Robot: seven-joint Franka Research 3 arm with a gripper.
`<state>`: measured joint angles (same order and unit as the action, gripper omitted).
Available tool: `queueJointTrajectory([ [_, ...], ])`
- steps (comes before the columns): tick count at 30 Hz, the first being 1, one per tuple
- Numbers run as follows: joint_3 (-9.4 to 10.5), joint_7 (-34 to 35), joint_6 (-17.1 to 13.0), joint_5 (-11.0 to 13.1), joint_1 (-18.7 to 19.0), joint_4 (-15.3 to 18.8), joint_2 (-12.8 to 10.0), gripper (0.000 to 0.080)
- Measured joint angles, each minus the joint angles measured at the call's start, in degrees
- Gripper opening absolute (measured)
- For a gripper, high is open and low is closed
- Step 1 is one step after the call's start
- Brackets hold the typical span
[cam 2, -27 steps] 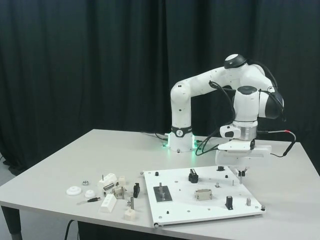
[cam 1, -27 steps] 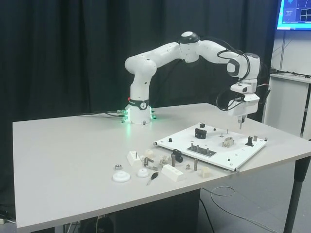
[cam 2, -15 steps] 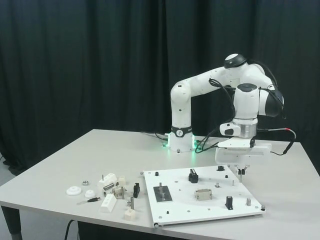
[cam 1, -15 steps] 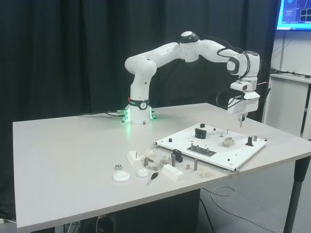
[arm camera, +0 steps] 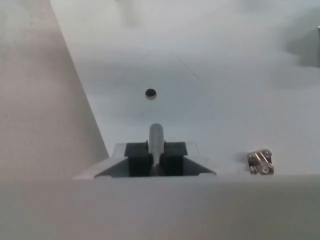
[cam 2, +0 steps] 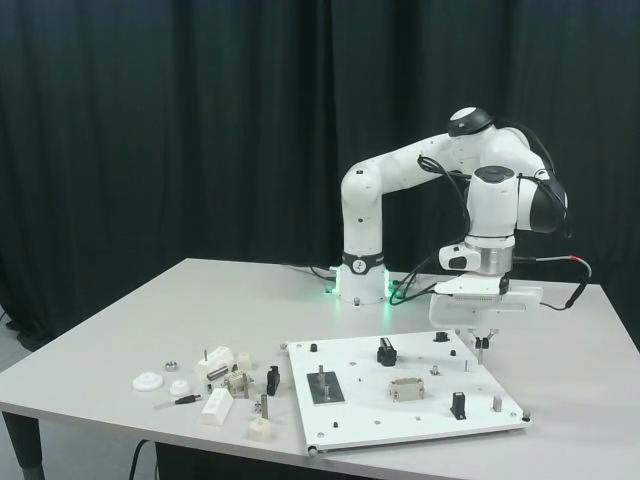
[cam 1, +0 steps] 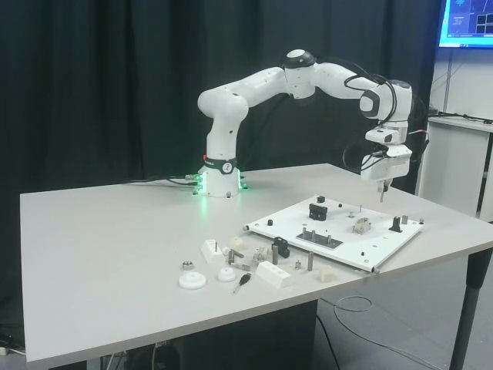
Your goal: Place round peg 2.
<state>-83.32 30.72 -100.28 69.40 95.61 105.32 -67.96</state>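
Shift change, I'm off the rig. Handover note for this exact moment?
Gripper: shut on the round peg, held upright, above the far side of the white board.
In the wrist view a small dark hole lies in the board past the peg tip; a metal connector sits on the board beside it.
Done: peg picked up and carried over the board.
Left: line the peg up with its hole, lower it in, release.
Loose parts lie on the grey table.
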Motion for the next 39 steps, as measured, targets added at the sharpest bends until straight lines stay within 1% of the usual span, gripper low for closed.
queueJointTrajectory([
  [23, 0.02, 0.84, -0.79, -0.03, 0.0, 0.0, -0.05, 0.006],
  [31, 0.03, 1.74, -2.61, -0.13, -0.38, 0.08, -0.2, 0.006],
  [39, -0.15, 1.74, -4.28, -1.16, -1.61, 0.85, -0.24, 0.006],
])
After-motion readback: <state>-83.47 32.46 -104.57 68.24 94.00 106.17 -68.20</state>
